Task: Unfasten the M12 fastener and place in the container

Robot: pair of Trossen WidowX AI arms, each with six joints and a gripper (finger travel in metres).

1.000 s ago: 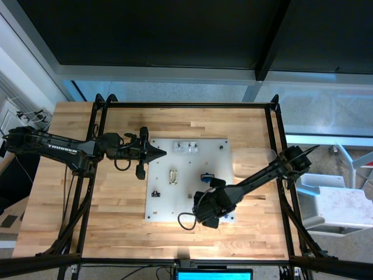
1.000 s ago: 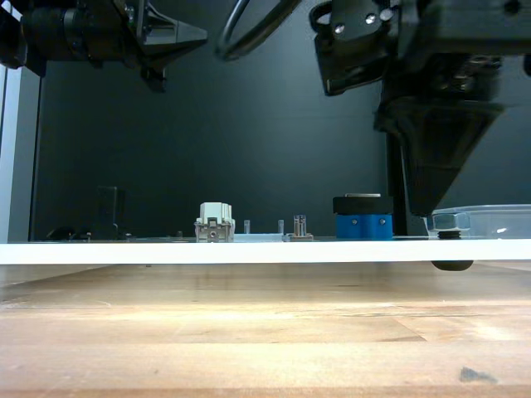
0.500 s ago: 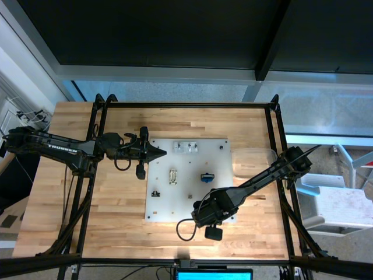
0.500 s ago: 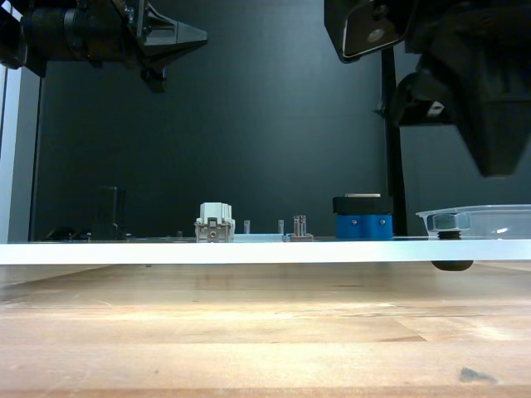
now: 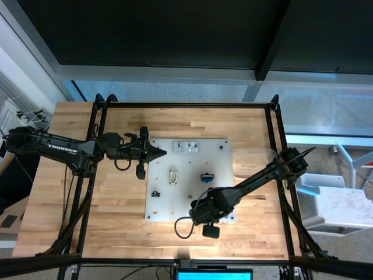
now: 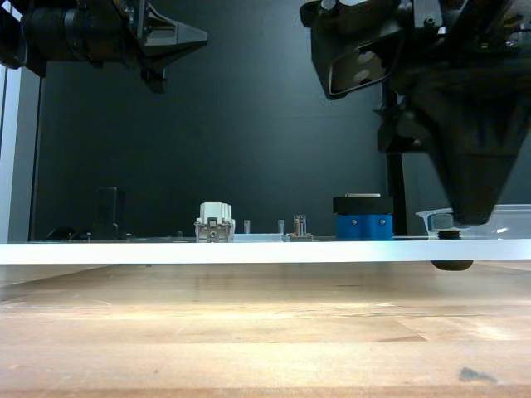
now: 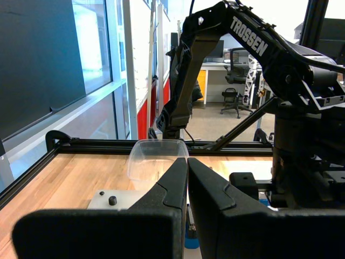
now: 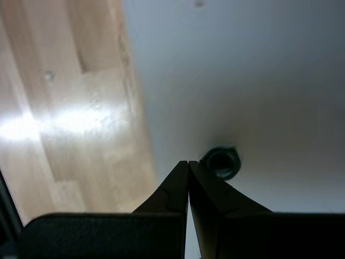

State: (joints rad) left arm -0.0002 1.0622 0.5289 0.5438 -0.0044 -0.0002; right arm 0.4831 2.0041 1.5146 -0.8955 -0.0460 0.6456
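Note:
The small silver M12 nut (image 6: 444, 220) sits on top of its short black stud (image 6: 452, 235) at the white board's (image 5: 169, 201) near right edge. My right gripper (image 6: 471, 217) hangs point-down right beside it, shut on nothing. In the right wrist view the shut tips (image 8: 188, 163) lie just next to the nut (image 8: 222, 162), not around it. The clear container (image 5: 252, 162) stands off the board's right side, and the high view shows nothing in it. My left gripper (image 5: 158, 153) hovers shut at the board's far left edge, high above the table (image 6: 195, 35).
A blue connector (image 6: 362, 225), a grey connector block (image 6: 214, 224) and a small silver post (image 6: 299, 225) stand mid-board. The black frame rails (image 5: 274, 134) border the table. The left wrist view looks across to the container (image 7: 156, 159) and the right arm (image 7: 215, 48).
The right gripper rose and swung toward the table's near edge, then came back down; its tip now hangs just right of the nut instead of left of it. The left arm stayed still.

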